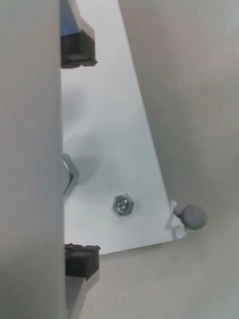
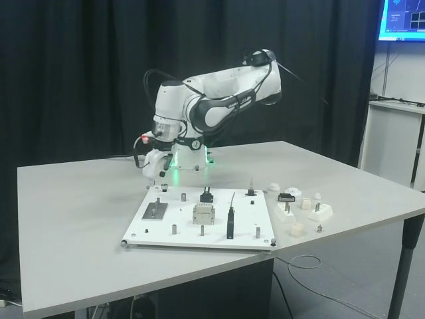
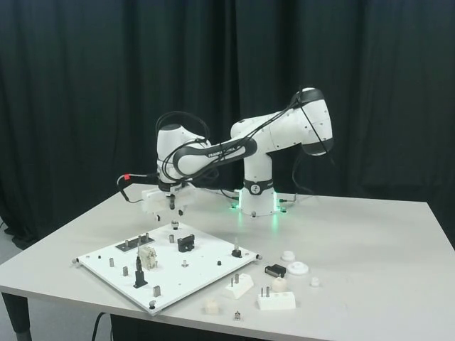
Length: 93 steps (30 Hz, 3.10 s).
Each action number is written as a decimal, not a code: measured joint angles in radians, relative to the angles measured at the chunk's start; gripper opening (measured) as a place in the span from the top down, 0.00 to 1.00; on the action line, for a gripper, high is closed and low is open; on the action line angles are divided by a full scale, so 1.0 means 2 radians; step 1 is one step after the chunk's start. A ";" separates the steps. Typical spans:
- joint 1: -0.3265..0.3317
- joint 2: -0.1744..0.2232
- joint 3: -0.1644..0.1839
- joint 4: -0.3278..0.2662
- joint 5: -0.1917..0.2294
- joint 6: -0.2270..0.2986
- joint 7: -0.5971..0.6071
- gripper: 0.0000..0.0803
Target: Pick large gear.
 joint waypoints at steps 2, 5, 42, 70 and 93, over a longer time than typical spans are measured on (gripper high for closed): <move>0.000 -0.001 -0.006 0.000 -0.005 -0.001 -0.002 0.03; 0.001 -0.002 -0.014 0.001 -0.010 -0.004 -0.009 0.01; -0.009 -0.003 -0.070 0.004 -0.018 -0.004 -0.200 0.00; -0.025 -0.014 -0.104 0.010 -0.017 -0.066 -0.517 0.00; 0.095 -0.013 -0.131 0.017 -0.023 -0.202 -0.755 0.00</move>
